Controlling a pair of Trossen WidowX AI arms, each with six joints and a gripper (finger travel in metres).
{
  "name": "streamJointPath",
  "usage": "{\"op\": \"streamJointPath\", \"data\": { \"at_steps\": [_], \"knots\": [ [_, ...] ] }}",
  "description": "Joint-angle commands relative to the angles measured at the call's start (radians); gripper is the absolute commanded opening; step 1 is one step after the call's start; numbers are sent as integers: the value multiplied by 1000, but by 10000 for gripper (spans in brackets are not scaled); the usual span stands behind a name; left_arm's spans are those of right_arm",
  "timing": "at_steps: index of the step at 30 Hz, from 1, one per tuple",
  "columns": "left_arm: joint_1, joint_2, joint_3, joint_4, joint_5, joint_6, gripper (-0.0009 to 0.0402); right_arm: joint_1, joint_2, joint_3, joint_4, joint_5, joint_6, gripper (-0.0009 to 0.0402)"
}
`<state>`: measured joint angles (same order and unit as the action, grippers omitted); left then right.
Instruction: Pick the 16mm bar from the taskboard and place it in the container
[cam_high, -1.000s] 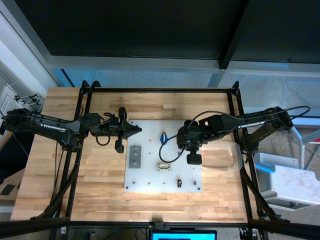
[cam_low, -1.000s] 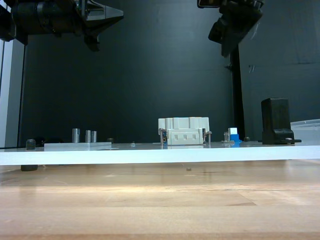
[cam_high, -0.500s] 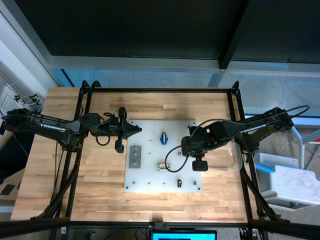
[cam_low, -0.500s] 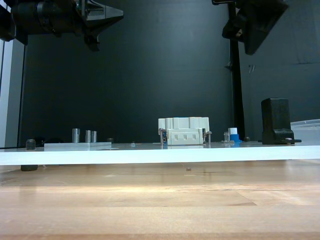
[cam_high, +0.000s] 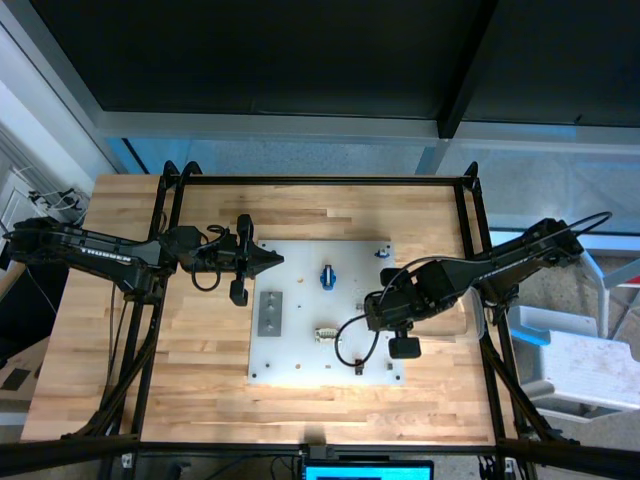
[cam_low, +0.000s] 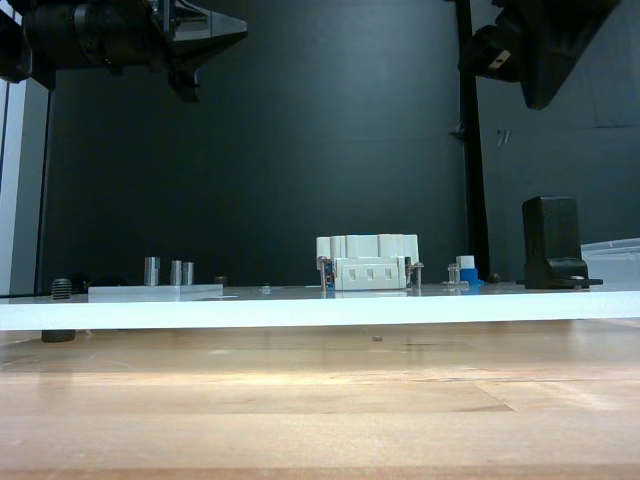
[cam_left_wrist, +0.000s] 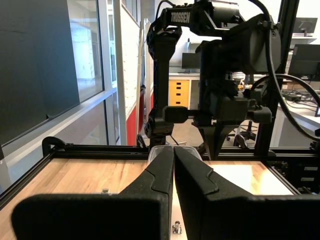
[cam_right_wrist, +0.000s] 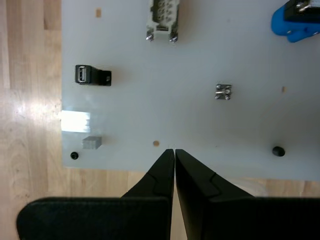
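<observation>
The white taskboard (cam_high: 300, 350) lies mid-table with a grey block (cam_high: 270, 312) on its left part. Three short metal bars (cam_low: 176, 271) stand in that block; I cannot tell which is the 16mm bar. My right gripper (cam_high: 376, 312) hangs high over the board's right part, shut and empty, its tips (cam_right_wrist: 174, 152) over the board's right edge (cam_right_wrist: 200, 167). The clear container (cam_high: 468, 322) lies just right of the board, partly under the right arm. My left gripper (cam_high: 272, 260) hovers over the board's far left corner, shut on nothing (cam_left_wrist: 173, 150).
On the board are a blue part (cam_high: 327, 275), a silver connector (cam_high: 325, 335) and a small black block (cam_high: 360, 365). A black frame (cam_high: 320, 181) rings the table. The right arm's cable (cam_high: 345, 340) loops over the board.
The right arm has swung from above the blue part toward the near right of the board. The left arm has not moved.
</observation>
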<state>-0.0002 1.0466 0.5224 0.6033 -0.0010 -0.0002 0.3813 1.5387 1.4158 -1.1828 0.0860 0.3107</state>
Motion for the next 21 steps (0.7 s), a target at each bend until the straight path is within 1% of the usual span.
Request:
{"op": "streamJointPath", "data": {
  "at_steps": [1,11,17,21],
  "knots": [
    [0,0,0,0,0,0,0,21,8,0,-9,0,25,16],
    [0,0,0,0,0,0,0,79,47,0,-9,-1,99,53],
    [0,0,0,0,0,0,0,111,74,0,6,-1,105,91],
    [0,0,0,0,0,0,0,126,87,0,33,-5,130,121]
  ]
}}
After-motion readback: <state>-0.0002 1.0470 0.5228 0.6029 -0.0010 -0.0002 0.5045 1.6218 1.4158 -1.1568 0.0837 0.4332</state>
